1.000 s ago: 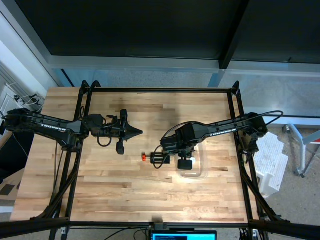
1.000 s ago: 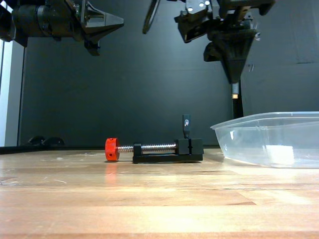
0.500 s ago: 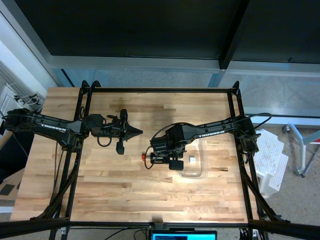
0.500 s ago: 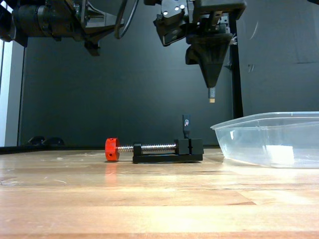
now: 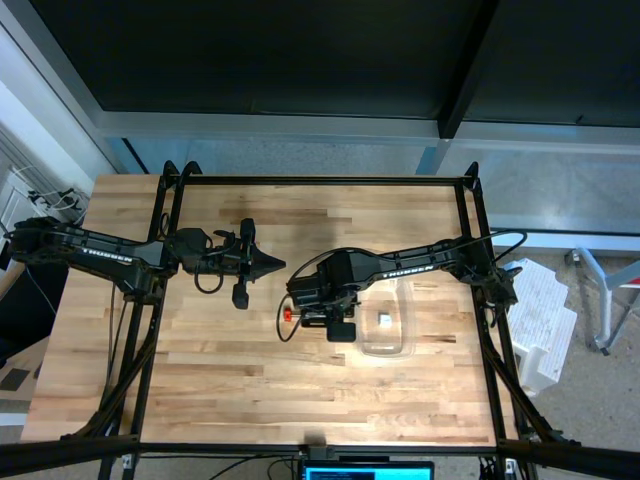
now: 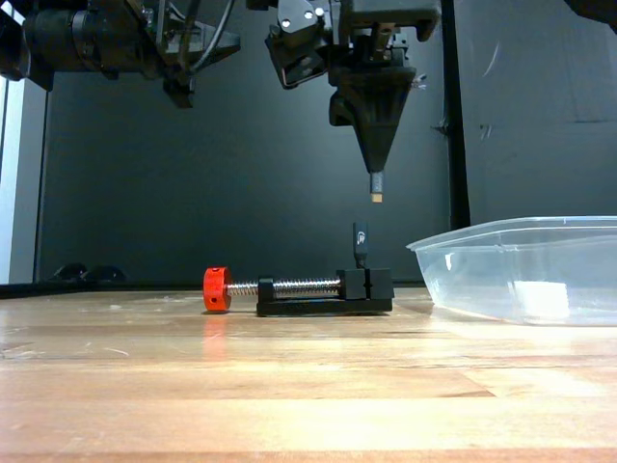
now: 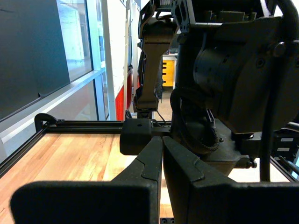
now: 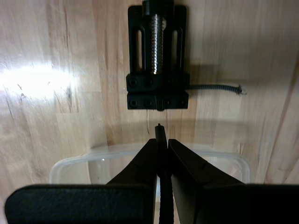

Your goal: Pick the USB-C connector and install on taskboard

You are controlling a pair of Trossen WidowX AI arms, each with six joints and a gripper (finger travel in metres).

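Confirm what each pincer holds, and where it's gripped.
Right pincer pinches the USB-C connector by its upper end, tip hanging above the taskboard. Left pincer, out at the left, is shut on nothing.

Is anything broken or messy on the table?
Nothing looks broken or spilled. The taskboard sits flat on the table, and the clear tray stands upright beside it. The right gripper holds the USB-C connector pointing down above the taskboard. The left gripper hangs shut, away to the left.
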